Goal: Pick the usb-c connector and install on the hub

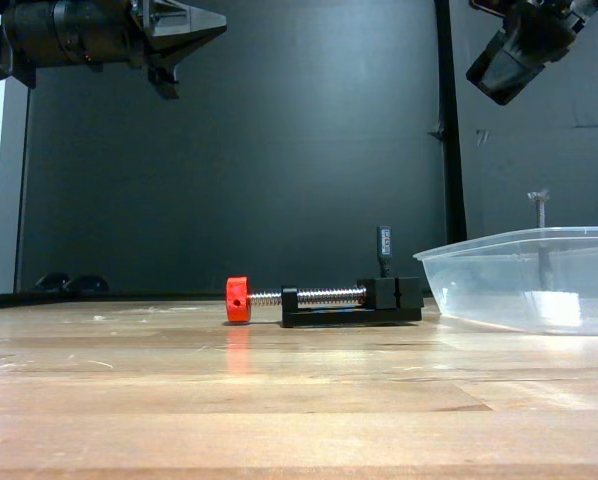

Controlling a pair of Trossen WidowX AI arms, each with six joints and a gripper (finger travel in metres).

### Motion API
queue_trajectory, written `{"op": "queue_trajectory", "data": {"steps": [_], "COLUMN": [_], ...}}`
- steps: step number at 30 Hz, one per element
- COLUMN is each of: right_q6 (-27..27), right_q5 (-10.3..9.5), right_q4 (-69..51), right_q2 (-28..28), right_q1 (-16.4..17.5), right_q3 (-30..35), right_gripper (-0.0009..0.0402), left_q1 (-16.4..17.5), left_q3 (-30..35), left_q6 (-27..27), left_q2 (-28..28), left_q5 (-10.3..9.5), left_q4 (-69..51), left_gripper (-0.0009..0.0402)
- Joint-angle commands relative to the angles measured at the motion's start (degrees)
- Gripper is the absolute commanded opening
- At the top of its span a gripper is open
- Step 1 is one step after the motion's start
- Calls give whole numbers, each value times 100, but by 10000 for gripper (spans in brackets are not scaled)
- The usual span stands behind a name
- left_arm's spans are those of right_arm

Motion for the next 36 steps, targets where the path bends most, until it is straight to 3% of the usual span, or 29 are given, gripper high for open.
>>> {"op": "queue_trajectory", "data": {"steps": [1, 8, 13, 19, 23, 29, 36], "right_q6": [7, 9, 13, 345, 640, 898, 916], "right_q5": [4, 85, 496, 522, 813, 807, 809], "right_q4": [-304, -966, -1355, -1609, -1749, -1816, -1840], "right_q2": [212, 540, 588, 590, 590, 678, 879], "right_q1": [33, 131, 389, 649, 839, 968, 1001], "right_q3": [208, 461, 461, 461, 461, 461, 461], "right_gripper": [0, 0, 0, 0, 0, 12, 77], "left_q1": [2, 2, 2, 2, 2, 2, 0], "left_q3": [0, 0, 0, 0, 0, 0, 0], "left_q6": [0, 0, 0, 0, 0, 0, 0], "left_q2": [0, 0, 0, 0, 0, 0, 0], "left_q5": [0, 0, 0, 0, 0, 0, 0], "left_q4": [4, 2, 2, 2, 2, 2, 2], "left_gripper": [0, 0, 0, 0, 0, 0, 0]}}
